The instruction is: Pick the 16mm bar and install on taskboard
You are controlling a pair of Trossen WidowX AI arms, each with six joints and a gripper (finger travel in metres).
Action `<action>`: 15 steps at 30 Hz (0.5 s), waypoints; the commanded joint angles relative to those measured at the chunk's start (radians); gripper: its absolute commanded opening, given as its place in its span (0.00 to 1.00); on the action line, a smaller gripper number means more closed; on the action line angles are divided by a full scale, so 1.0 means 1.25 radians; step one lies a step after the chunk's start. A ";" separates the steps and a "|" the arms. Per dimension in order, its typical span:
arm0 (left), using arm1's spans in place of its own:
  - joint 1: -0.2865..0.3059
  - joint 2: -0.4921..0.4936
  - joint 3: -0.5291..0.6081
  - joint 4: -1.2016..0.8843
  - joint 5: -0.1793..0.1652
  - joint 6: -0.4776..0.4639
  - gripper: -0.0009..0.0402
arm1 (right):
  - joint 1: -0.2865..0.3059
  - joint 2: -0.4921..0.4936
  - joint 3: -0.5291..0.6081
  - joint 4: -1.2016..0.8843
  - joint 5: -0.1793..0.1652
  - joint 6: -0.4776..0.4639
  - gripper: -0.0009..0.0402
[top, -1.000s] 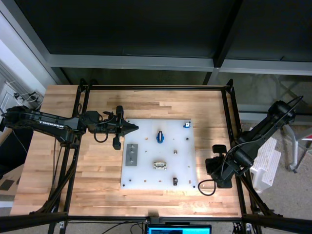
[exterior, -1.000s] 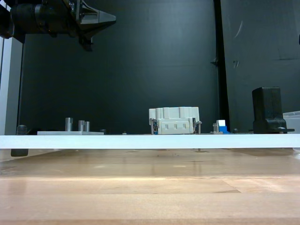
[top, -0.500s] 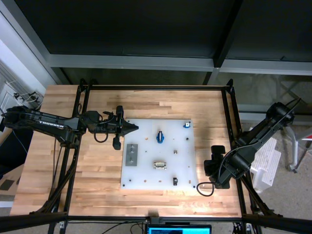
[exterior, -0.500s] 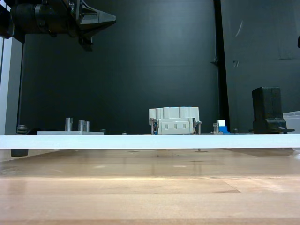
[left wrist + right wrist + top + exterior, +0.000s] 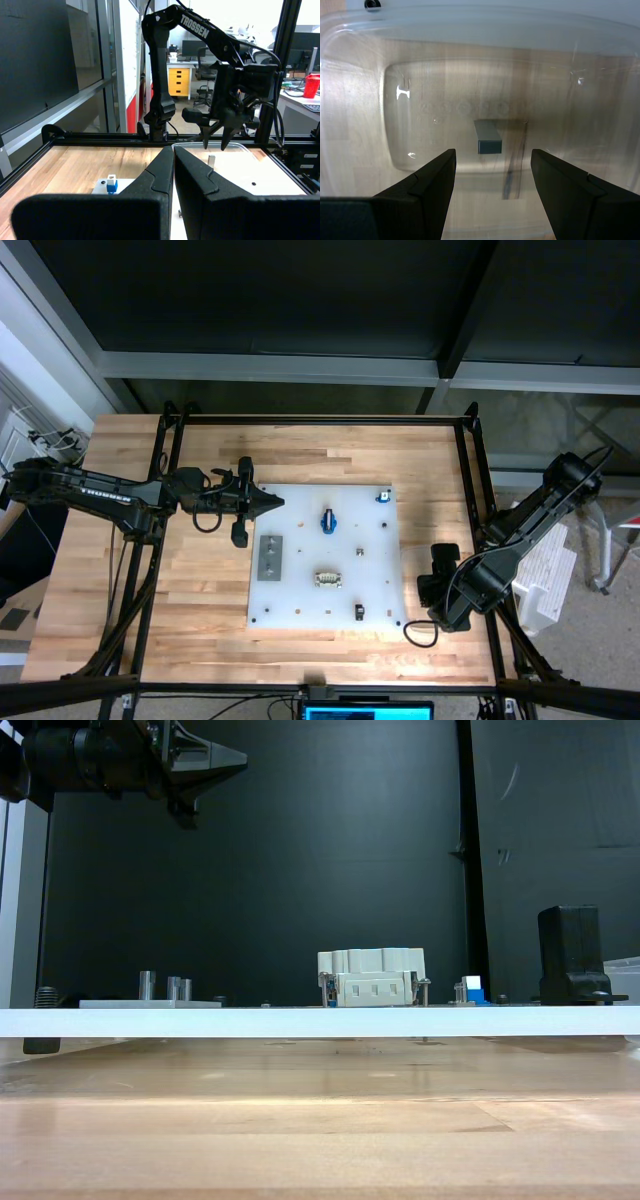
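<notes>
Left arm: stretched out level, high over the butcher-block wood tabletop (image 5: 200, 620). Left gripper (image 5: 275, 502) points inward above the far left corner of the taskboard (image 5: 300, 540); black wedge-shaped fingers pressed together into one point, holding nothing.

Taskboard: flat white plastic, matte, roughly square, lying on the tabletop. Carries a grey rectangular metal block (image 5: 270, 556) with short upright pegs, a blue knob-like part (image 5: 329, 521) and a cream boxy connector (image 5: 327, 581).

Right arm: folded at the elbow, coming in from the right edge, wrist tipped down just right of the board. Right gripper (image 5: 492, 154) spread wide, smooth black fingers (image 5: 432, 185) apart and empty.

Under it: clear plastic tray (image 5: 360, 75), glossy, rounded corners, wood grain showing through. The 16mm bar (image 5: 487, 136) lies on the tray floor (short, dark grey, dull metal), between the two fingers as the right wrist view shows it, touching neither.
</notes>
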 commanded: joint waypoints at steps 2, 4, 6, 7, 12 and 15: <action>0.000 0.000 0.000 0.000 0.000 0.000 0.02 | 0.000 0.000 -0.024 0.037 0.000 -0.002 0.53; 0.000 0.000 0.000 0.000 0.000 0.000 0.02 | 0.000 0.000 -0.035 0.052 0.000 -0.002 0.53; 0.000 0.000 0.000 0.000 0.000 0.000 0.02 | 0.000 0.000 -0.046 0.067 0.000 -0.005 0.53; 0.000 0.000 0.000 0.000 0.000 0.000 0.02 | 0.000 0.000 -0.050 0.073 0.000 -0.009 0.53; 0.000 0.000 0.000 0.000 0.000 0.000 0.02 | -0.002 0.000 -0.080 0.105 -0.001 -0.022 0.53; 0.000 0.000 0.000 0.000 0.000 0.000 0.02 | -0.002 0.000 -0.100 0.136 -0.001 -0.023 0.53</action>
